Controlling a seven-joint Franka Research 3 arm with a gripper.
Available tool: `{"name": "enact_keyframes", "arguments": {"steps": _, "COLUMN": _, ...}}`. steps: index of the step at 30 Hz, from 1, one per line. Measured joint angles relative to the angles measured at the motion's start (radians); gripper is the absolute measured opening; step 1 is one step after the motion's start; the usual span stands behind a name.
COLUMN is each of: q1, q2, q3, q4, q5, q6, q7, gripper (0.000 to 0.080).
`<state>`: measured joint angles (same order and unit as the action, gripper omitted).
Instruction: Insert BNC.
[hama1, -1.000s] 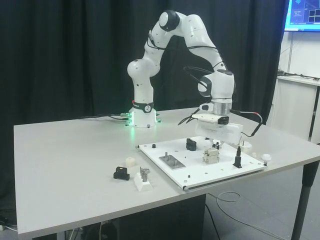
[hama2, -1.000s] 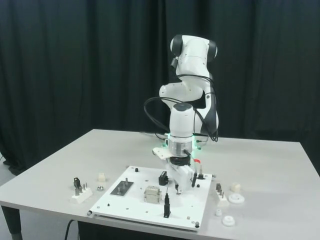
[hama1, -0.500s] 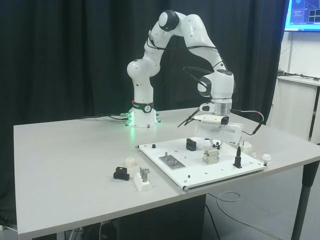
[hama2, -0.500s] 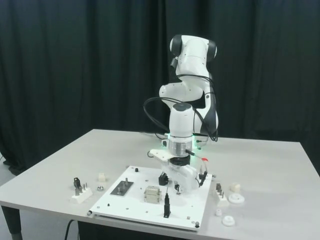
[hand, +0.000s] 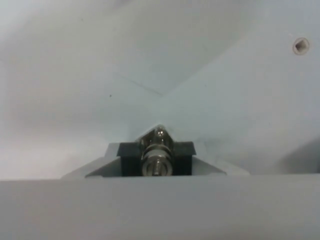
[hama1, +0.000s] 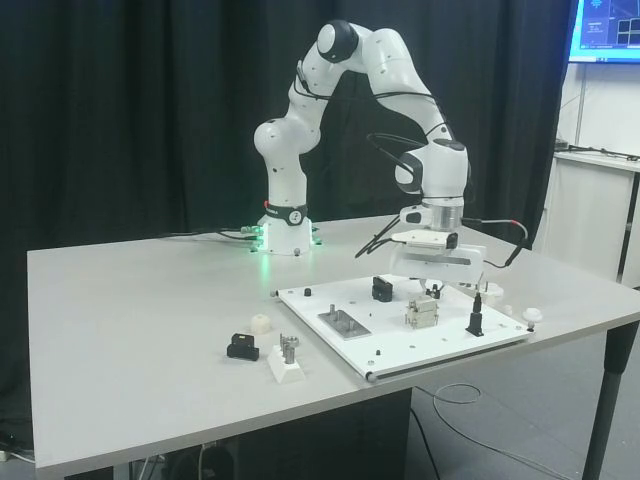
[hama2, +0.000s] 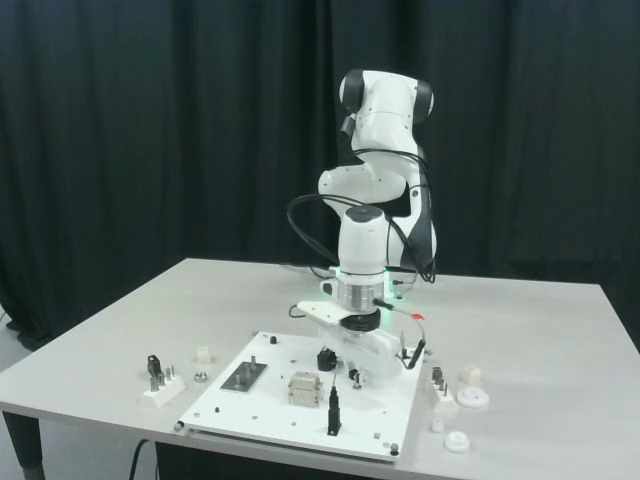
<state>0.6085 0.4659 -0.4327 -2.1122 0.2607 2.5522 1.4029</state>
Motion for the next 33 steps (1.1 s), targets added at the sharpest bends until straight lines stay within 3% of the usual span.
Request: {"name": "enact_keyframes", "arguments": {"steps": 33, "q1": -0.037, "q2": -0.006, "q3": 0.032, "q4": 0.003, "q5": 0.000, "q6": -0.006, "q7": -0.243, "gripper": 0.0123}}
